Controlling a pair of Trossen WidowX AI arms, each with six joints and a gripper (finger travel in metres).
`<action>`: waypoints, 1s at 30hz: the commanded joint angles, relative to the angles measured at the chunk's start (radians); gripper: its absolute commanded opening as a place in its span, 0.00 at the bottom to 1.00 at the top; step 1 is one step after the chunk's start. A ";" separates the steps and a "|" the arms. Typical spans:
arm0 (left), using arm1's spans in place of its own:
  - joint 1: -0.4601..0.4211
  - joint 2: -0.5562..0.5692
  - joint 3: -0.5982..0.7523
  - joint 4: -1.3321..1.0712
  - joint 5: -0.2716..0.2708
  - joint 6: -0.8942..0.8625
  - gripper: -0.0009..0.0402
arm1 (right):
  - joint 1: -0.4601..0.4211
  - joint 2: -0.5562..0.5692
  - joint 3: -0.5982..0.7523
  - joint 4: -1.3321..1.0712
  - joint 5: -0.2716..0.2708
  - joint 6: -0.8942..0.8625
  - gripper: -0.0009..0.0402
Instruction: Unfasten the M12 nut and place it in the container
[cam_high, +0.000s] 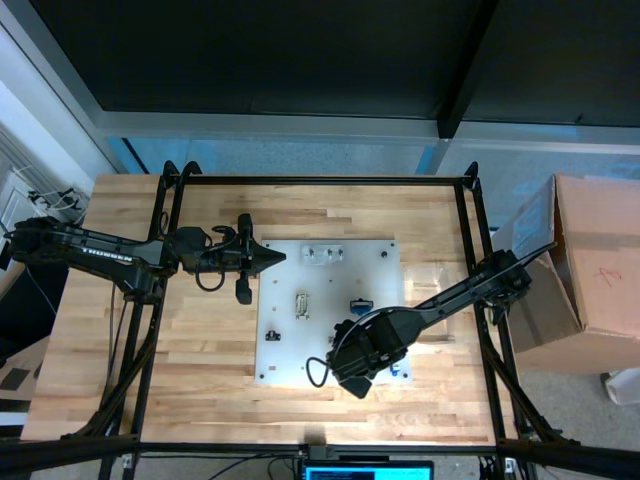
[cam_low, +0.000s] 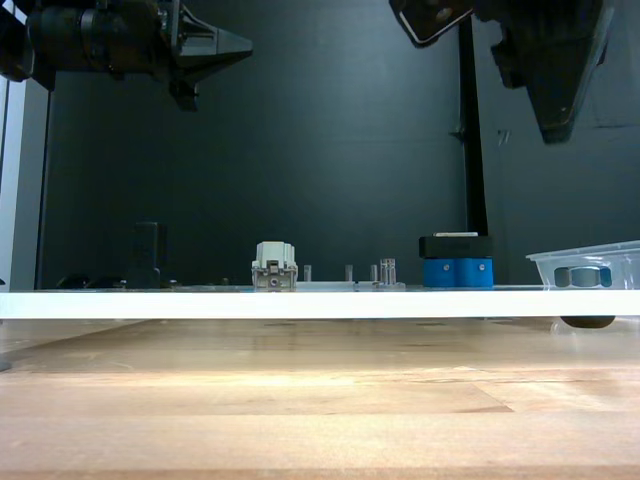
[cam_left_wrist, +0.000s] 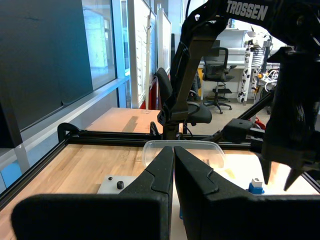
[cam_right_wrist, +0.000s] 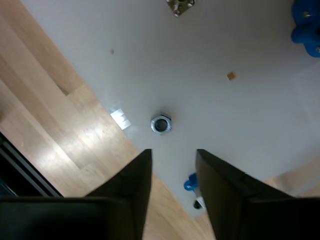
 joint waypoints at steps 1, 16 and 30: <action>0.000 0.000 0.000 0.000 0.000 0.000 0.02 | 0.005 0.026 -0.002 0.003 0.002 0.001 0.46; 0.000 0.000 0.000 0.000 0.000 0.000 0.02 | 0.015 0.097 -0.041 0.070 0.001 0.026 0.61; 0.000 0.000 0.000 0.000 0.000 0.000 0.02 | 0.026 0.097 -0.114 0.159 0.001 0.060 0.61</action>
